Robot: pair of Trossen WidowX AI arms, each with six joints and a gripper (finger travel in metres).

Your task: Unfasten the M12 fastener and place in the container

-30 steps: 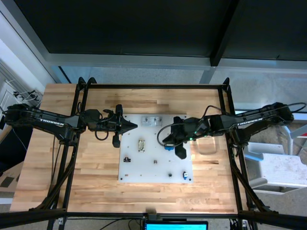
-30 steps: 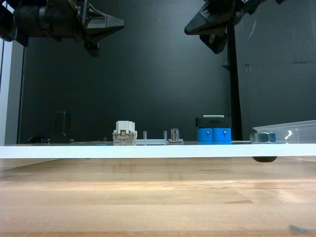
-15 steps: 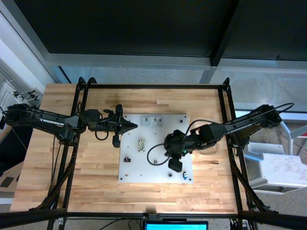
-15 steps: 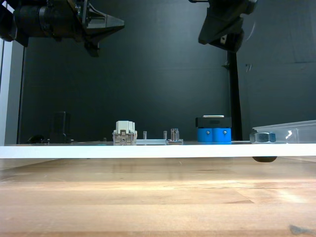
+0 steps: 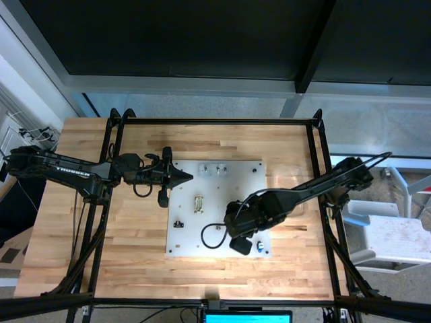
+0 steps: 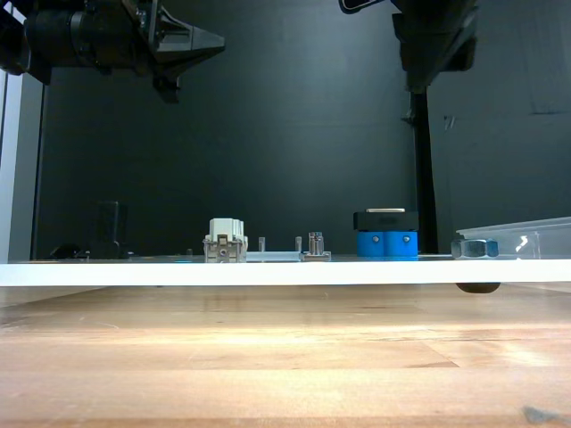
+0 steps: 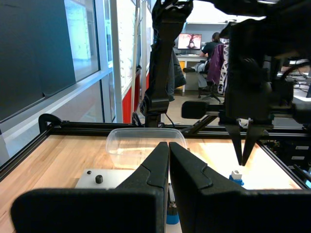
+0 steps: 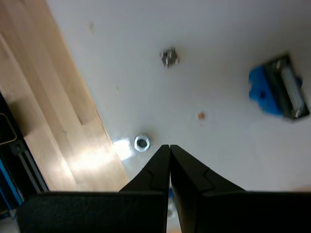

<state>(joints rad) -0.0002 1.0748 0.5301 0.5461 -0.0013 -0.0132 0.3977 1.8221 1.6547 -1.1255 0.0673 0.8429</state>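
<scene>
The M12 fastener (image 8: 142, 142) is a small silver nut on the white board (image 5: 202, 235), close to its near right edge. In the low view the fastener (image 6: 474, 248) sits low on its stud, no ribs showing, outside the container (image 6: 535, 234). My right gripper (image 8: 169, 145) hangs shut and empty above the board, just beside the nut and apart from it. In the high view the right gripper (image 5: 239, 234) hides the nut. My left gripper (image 7: 168, 143) is shut and empty, parked high at the board's far left edge (image 5: 185, 177). The clear container (image 7: 146, 141) lies past the board's right side.
A blue part (image 6: 385, 242) stands mid-board, with a beige connector (image 6: 224, 241) and a small silver post (image 6: 314, 245) to its left. A small blue-and-silver piece (image 5: 260, 247) sits at the near right corner. Black frame rails (image 5: 215, 122) border the wooden table.
The right arm has swung from over the blue part toward the board's near right corner, gripper staying shut. The left arm has not moved.
</scene>
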